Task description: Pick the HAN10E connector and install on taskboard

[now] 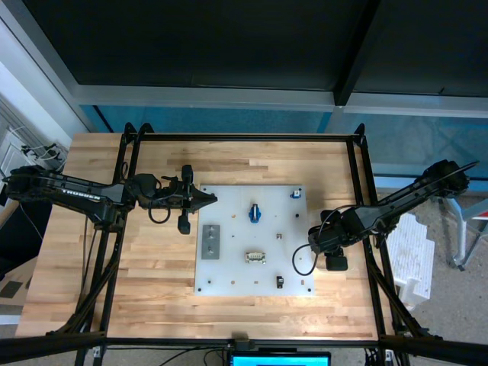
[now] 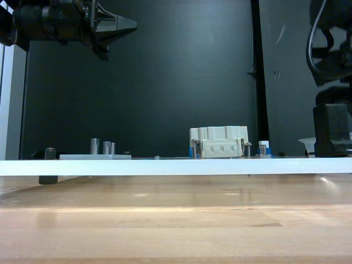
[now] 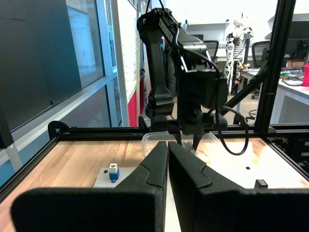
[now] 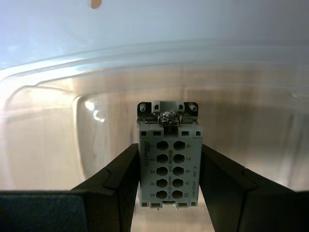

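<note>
Off the taskboard's [image 1: 229, 282] right edge, the right pincer [image 4: 169, 151] sits inside the clear tray [image 4: 53, 121]. Its fingers are closed against both long sides of the HAN10E connector [image 4: 169, 166]. Step in hand: the pick, with the grasp made and no lift evident. Next move, as judged: raise the connector straight up past the tray wall, carry it to the pale housing [image 1: 255, 258] on the board, and align it before pressing down. The left pincer [image 1: 206, 200] hovers closed above the board's far left corner.
</note>
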`<action>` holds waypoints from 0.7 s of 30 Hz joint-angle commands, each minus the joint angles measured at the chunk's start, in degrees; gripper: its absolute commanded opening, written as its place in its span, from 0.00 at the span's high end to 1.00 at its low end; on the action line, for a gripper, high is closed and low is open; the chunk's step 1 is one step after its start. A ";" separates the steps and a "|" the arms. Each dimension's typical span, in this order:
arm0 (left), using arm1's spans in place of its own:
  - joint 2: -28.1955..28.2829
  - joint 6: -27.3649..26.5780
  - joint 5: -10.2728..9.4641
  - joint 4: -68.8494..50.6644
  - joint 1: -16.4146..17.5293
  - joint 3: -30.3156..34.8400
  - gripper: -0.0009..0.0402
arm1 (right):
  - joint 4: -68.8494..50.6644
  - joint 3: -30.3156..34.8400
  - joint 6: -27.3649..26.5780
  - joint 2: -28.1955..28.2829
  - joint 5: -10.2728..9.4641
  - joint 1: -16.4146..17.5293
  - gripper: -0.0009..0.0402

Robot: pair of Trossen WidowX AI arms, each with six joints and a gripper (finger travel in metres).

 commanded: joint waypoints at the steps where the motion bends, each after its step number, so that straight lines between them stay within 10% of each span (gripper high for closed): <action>1: 0.02 0.00 0.02 0.02 0.00 0.02 0.98 | -2.95 3.28 -0.04 -0.20 0.09 0.00 0.86; 21: 0.02 0.00 0.02 0.02 0.00 0.02 0.98 | -11.89 14.40 -0.02 1.92 0.22 -0.04 0.86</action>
